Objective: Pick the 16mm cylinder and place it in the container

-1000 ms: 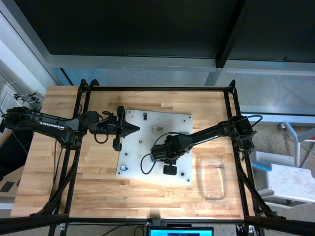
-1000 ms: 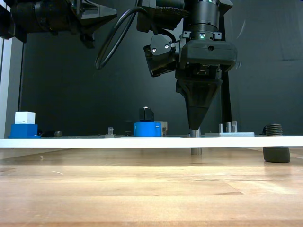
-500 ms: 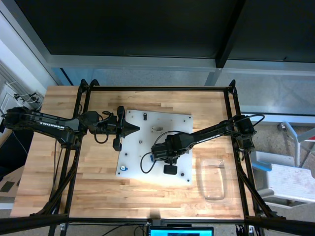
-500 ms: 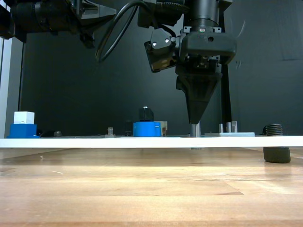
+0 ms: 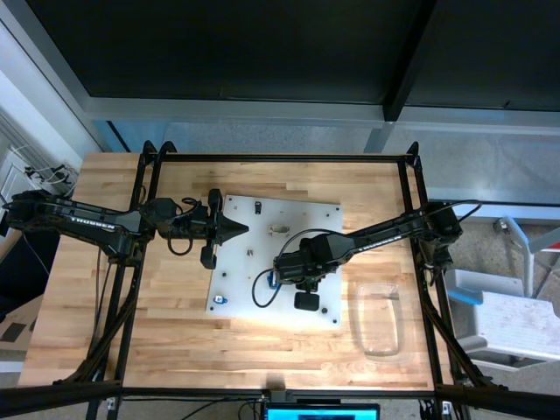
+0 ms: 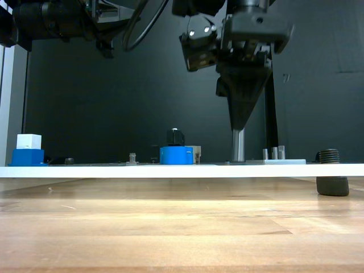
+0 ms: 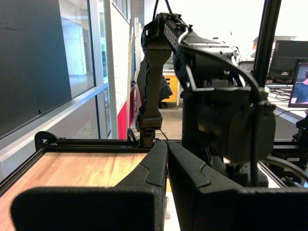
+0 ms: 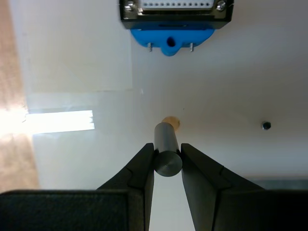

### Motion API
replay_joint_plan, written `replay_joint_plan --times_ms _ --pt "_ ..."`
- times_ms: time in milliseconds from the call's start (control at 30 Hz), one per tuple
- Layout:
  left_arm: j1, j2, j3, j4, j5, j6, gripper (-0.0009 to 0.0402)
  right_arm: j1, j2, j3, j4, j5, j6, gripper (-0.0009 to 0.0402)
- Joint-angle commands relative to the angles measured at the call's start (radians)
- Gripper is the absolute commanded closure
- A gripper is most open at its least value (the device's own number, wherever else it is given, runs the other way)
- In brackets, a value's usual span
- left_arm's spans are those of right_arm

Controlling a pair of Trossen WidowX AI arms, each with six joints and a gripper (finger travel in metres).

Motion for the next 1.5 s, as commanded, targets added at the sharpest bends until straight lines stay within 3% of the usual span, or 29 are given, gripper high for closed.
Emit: replay_joint_plan --times_ms 33,400,800,967,1067,1500 --pt "0.000 0.000 0.000 0.000 0.000 0.000 0.0393 0.000 -0.021 0.000 -0.009 0.010 0.003 0.0384" --pt "0.000 0.000 0.000 0.000 0.000 0.000 0.0393 0.020 -0.097 0.000 -0.058 0.012 0.093 0.0384" --pt "0.000 0.000 0.000 0.000 0.000 0.000 0.0393 0.095 -0.152 -0.013 -0.072 0.032 0.237 0.0384" --pt "0.000 0.000 0.000 0.000 0.000 0.000 0.0393 0.127 -0.166 -0.023 -0.076 0.039 0.241 0.0384" --pt "0.000 0.000 0.000 0.000 0.000 0.000 0.0393 0.153 -0.174 -0.024 -0.084 0.080 0.241 0.0384" --pt "0.000 0.000 0.000 0.000 0.000 0.000 0.0393 0.215 -0.253 -0.092 -0.098 0.080 0.264 0.0384"
